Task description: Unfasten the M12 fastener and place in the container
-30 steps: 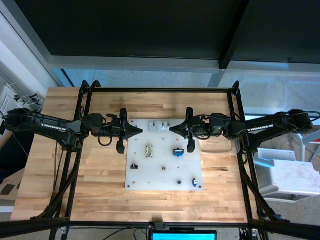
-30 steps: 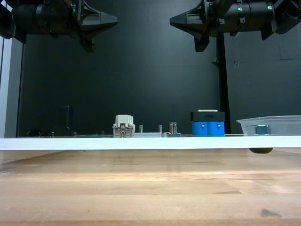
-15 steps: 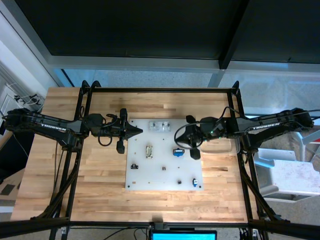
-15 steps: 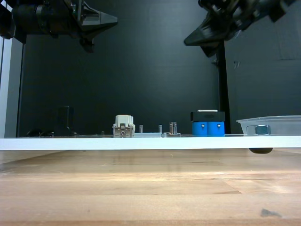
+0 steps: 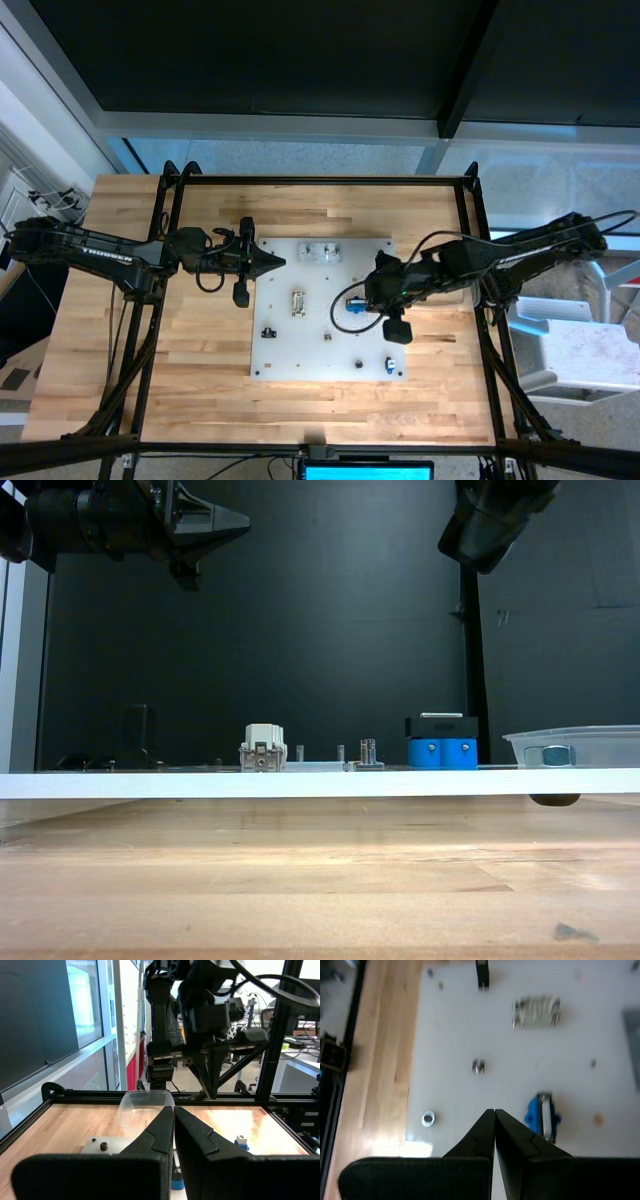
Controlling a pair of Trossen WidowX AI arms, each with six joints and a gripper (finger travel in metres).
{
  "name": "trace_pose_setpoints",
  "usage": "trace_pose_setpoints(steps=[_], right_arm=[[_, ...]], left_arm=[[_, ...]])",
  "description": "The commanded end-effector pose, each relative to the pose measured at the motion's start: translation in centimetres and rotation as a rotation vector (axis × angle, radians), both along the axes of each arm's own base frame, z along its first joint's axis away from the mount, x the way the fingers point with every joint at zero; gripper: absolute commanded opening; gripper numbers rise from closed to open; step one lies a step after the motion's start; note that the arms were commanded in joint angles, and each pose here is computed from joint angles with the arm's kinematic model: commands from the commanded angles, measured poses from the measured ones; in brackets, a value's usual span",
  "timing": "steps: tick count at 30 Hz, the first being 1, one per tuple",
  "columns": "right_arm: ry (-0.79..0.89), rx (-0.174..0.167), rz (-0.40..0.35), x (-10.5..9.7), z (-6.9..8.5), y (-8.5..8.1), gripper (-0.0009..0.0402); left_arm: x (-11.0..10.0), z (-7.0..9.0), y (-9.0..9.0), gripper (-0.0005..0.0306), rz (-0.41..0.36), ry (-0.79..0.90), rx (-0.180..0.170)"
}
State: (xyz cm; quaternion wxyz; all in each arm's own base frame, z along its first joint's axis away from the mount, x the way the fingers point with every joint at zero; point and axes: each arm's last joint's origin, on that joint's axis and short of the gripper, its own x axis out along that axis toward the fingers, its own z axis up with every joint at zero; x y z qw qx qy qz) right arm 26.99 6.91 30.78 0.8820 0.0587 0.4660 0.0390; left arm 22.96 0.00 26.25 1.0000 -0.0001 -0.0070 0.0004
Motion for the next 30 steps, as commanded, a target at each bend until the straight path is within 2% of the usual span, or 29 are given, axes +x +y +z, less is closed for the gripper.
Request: trace_pose_setpoints(steps=[1, 9, 16, 20, 25, 30], right_arm=[[0.099, 0.020, -0.009, 1.0, 0.0, 0.8, 0.0000], [0.318, 0.007, -0.086, 3.6, -0.7, 3.3, 0.0000], [0.394, 0.031, -0.186, 5.2, -1.7, 5.2, 0.0000], [0.441, 0.030, -0.225, 5.9, -3.1, 6.2, 0.0000], [0.500, 0.063, -0.358, 6.5, -4.8, 6.7, 0.0000], [0.504, 0.058, -0.348, 7.0, -5.8, 7.4, 0.0000]], left_arm=[[0.0, 0.0, 0.0, 0.0000, 0.000, 0.000, 0.000], [0.0, 0.0, 0.0, 0.0000, 0.000, 0.000, 0.000], [0.0, 0.0, 0.0, 0.0000, 0.000, 0.000, 0.000], [0.0, 0.0, 0.0, 0.0000, 0.000, 0.000, 0.000], [0.0, 0.0, 0.0, 0.0000, 0.000, 0.000, 0.000], [0.0, 0.0, 0.0, 0.0000, 0.000, 0.000, 0.000]])
